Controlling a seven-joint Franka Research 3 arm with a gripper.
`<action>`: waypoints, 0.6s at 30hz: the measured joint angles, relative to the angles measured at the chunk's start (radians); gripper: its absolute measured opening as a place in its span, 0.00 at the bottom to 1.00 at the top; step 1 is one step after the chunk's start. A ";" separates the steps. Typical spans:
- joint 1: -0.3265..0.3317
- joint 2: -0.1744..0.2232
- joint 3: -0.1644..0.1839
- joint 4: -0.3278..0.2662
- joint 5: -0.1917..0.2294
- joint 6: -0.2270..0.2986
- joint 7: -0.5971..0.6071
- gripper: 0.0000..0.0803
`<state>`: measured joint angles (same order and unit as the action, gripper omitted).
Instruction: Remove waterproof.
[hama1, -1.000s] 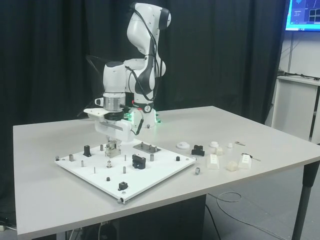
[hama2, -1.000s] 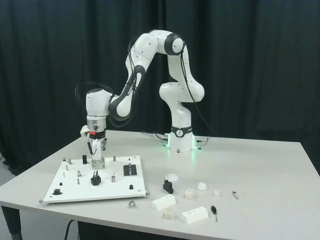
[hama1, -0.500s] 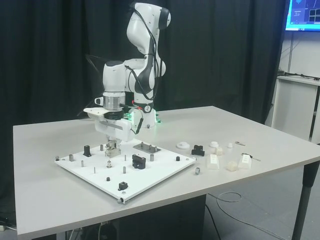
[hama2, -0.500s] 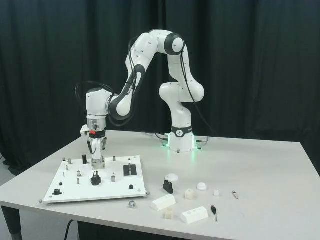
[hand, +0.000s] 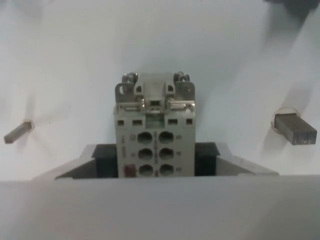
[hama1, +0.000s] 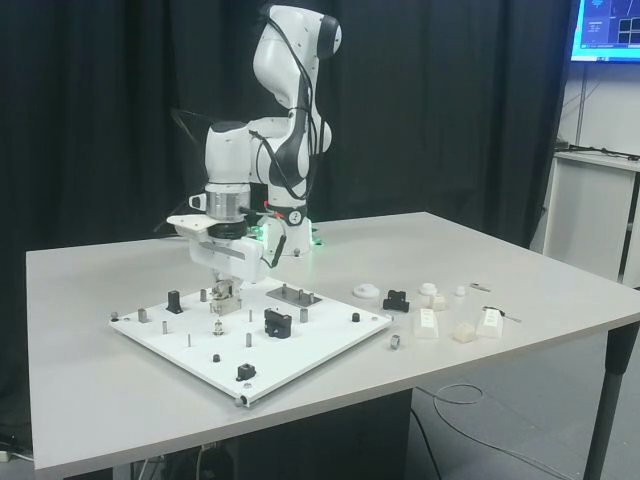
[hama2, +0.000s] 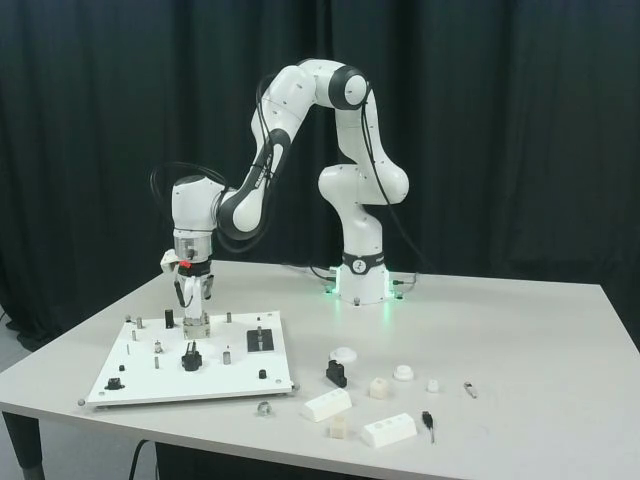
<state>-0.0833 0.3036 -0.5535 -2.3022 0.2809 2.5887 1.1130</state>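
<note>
The waterproof connector (hand: 154, 131) is a grey block with several round sockets and a metal latch at one end. It stands on the white board (hama1: 310, 335) near the board's far left part. My gripper (hand: 155, 161) comes straight down over it, and the black pads (hand: 105, 160) press on both of its sides, so the gripper is shut on it. In the first room view the gripper (hama1: 223, 288) holds the connector (hama1: 223, 299) low on the board. The second room view shows the same grip (hama2: 194, 312) on the connector (hama2: 195, 326).
Small pegs (hand: 294, 128) and black fixtures (hama1: 277, 322) stand on the board around the connector. Loose white blocks (hama1: 427, 323), a black part (hama1: 396, 299) and small pieces lie on the grey table (hama1: 480, 255) right of the board. The arm's base (hama2: 362, 280) is behind.
</note>
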 joint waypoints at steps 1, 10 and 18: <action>0.000 -0.001 0.000 0.000 0.000 0.000 0.000 0.39; 0.000 -0.032 -0.014 0.002 -0.011 -0.001 0.000 0.39; 0.000 -0.090 -0.026 0.002 -0.044 -0.050 0.003 0.39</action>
<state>-0.0834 0.2136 -0.5791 -2.3004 0.2364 2.5386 1.1164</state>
